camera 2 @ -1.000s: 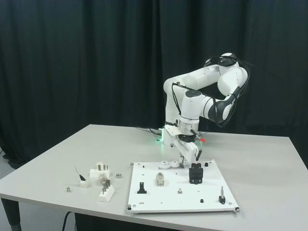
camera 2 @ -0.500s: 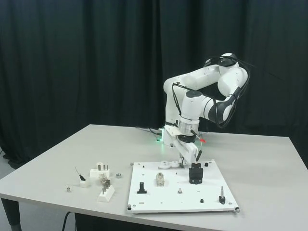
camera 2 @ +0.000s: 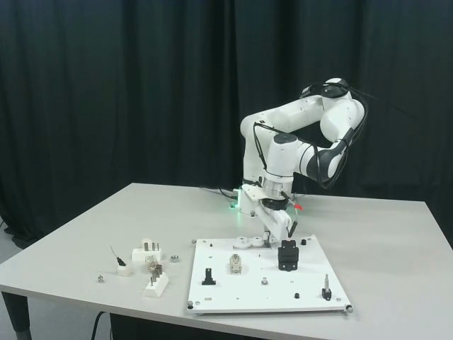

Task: Insert small gear.

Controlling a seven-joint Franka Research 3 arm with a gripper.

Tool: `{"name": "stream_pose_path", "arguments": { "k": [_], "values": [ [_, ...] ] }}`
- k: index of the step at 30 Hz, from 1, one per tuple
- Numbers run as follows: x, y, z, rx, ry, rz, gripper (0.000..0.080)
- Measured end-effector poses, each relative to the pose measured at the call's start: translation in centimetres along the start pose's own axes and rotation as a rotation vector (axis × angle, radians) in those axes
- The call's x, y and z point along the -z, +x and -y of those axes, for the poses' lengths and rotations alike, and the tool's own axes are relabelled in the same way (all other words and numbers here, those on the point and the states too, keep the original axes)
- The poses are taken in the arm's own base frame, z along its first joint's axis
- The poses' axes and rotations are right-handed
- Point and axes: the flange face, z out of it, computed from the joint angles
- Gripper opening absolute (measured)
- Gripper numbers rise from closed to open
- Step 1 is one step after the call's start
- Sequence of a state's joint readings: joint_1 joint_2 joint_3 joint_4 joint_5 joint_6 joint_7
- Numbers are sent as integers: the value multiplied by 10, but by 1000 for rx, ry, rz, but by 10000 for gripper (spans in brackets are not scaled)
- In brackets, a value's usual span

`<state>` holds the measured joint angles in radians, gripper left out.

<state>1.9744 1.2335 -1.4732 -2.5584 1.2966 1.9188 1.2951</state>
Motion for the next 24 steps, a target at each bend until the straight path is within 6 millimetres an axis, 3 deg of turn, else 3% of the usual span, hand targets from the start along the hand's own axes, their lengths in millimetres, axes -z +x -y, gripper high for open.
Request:
{"name": "stream_pose_path", "arguments": {
  "k": [24],
  "values": [
    [2,-1,1,-8,5,7,199]
  ]
}}
